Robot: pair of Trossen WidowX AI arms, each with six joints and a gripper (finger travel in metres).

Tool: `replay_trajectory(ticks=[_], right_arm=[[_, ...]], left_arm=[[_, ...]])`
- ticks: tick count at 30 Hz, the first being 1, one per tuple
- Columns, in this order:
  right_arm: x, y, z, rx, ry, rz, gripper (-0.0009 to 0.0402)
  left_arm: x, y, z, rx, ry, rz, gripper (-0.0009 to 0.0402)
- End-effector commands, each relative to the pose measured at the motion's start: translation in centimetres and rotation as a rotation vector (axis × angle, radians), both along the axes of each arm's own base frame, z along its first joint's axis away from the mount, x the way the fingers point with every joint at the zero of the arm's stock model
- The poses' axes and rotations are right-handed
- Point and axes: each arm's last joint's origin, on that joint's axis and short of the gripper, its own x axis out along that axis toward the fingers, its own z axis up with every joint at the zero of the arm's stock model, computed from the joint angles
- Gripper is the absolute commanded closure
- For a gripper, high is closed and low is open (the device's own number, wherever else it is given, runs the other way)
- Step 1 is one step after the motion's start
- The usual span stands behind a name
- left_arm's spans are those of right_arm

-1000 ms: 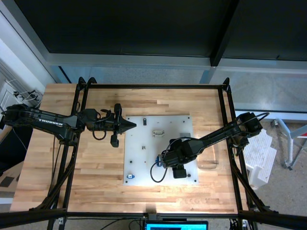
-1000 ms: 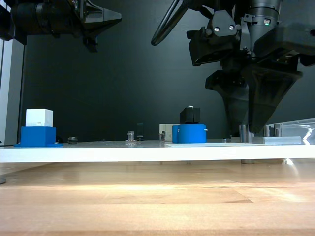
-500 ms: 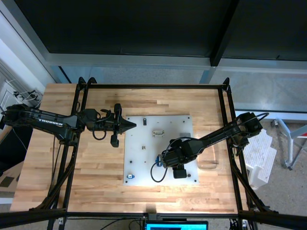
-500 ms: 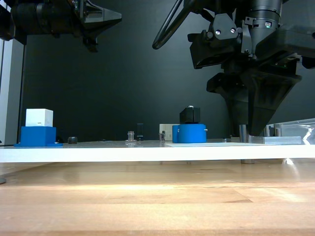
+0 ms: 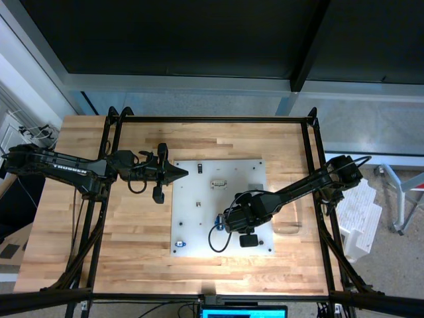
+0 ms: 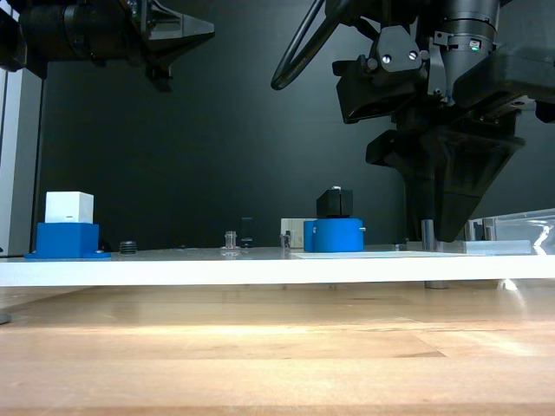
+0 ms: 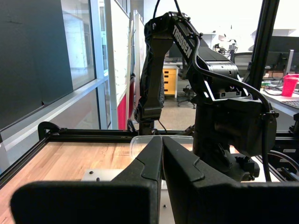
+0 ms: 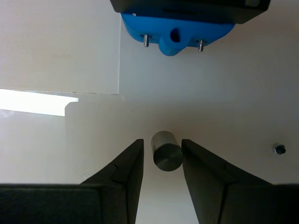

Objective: Remove the 16mm cylinder and place in the container

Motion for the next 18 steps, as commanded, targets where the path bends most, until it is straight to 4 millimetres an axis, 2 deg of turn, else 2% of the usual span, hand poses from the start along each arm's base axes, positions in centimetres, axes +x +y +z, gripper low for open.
replay_trajectory(ticks=[1, 18], right_arm=[[0.01, 0.0, 0.04, 0.0, -0.002, 0.001, 0.0308], [-0.03, 0.0, 0.13, 0.001, -0.004, 0.002, 0.0379]], left_arm=[[0.0, 0.0, 0.0, 0.0, 0.0, 0.0, 0.0393], [0.0, 0.01, 0.0, 0.0, 0.0, 0.0, 0.0393]])
